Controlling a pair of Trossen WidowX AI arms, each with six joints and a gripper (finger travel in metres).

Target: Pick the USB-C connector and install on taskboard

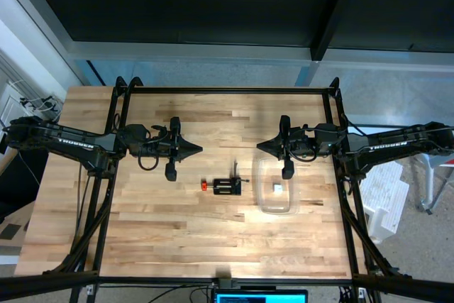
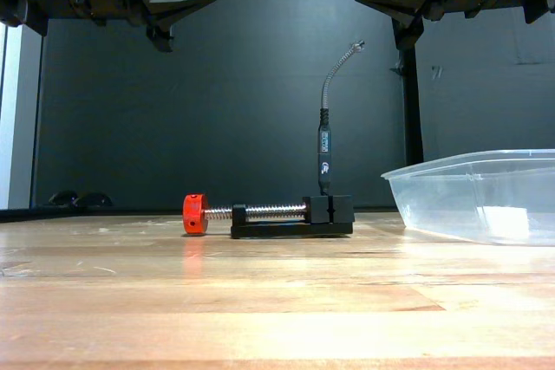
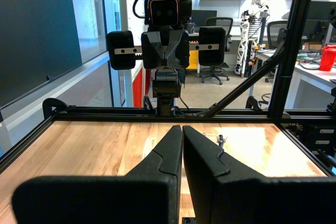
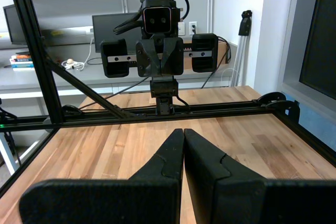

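table (image 1: 177, 246): wooden, with a black frame round it.
left gripper (image 1: 197, 149): held high above the table at 11 o'clock from its centre, pointing toward 3 o'clock; fingers pressed tip to tip, nothing in them.
right gripper (image 1: 259, 147): at the same height at 2 o'clock from the centre, pointing toward 9 o'clock; fingers closed together, empty.
tray (image 1: 264, 204): clear plastic, below the right gripper.
taskboard (image 1: 227, 188): on the table near its centre, just at 9 o'clock from the tray; knob (image 2: 195, 214) at its 9 o'clock end, thin stalk (image 2: 323, 149) upright at the other end.
cube (image 1: 278, 188): white, in the tray.
USB-C connector (image 1: 245, 180): apparently the dark sliver at the taskboard's 3 o'clock end; too small to be sure.
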